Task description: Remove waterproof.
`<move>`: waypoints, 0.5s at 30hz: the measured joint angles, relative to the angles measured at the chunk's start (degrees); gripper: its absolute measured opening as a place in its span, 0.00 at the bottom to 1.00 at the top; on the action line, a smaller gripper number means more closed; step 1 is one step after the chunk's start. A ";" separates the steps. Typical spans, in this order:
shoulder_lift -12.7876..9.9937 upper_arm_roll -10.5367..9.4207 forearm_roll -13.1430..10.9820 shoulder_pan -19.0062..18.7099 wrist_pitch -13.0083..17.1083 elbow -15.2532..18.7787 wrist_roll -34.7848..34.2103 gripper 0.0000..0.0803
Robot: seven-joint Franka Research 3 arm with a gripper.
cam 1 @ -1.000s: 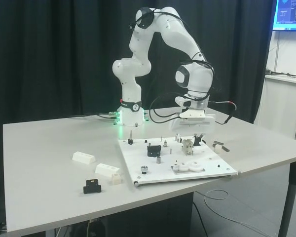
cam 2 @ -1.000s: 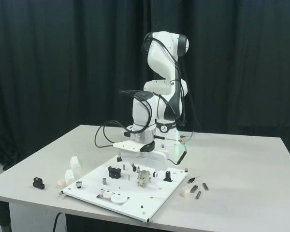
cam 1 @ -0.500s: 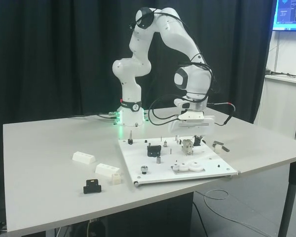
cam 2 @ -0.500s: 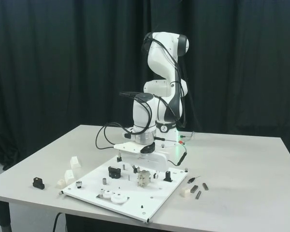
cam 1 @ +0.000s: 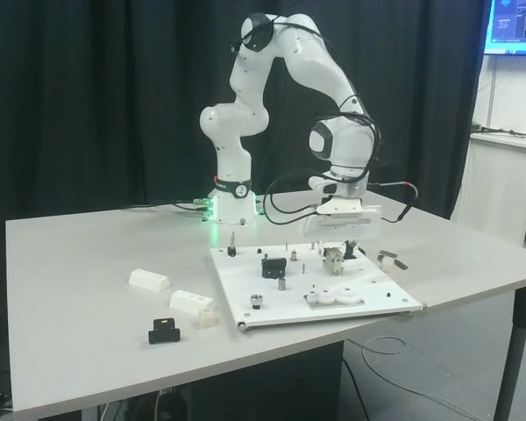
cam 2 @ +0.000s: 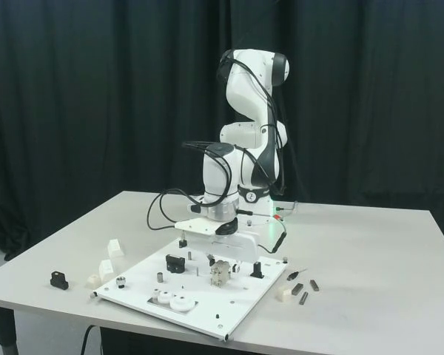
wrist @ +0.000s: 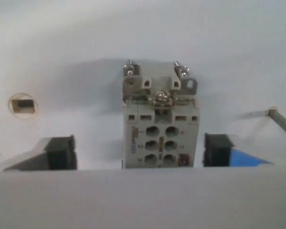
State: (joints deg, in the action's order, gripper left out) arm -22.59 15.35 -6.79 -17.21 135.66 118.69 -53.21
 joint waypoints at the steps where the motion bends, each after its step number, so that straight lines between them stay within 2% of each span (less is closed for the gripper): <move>1: -0.01 0.00 -0.08 0.01 0.00 0.01 0.16 0.89; 2: -0.01 0.00 -0.17 0.03 0.00 0.03 0.28 0.66; 11: -0.02 0.23 -0.60 0.71 0.00 0.19 1.42 0.66; 12: -0.02 0.23 -0.60 0.70 0.00 0.19 1.52 0.39; 15: -0.02 0.23 -0.60 0.71 0.00 0.19 1.61 0.39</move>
State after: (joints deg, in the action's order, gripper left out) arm -22.60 15.58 -7.39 -16.50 135.66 118.89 -51.60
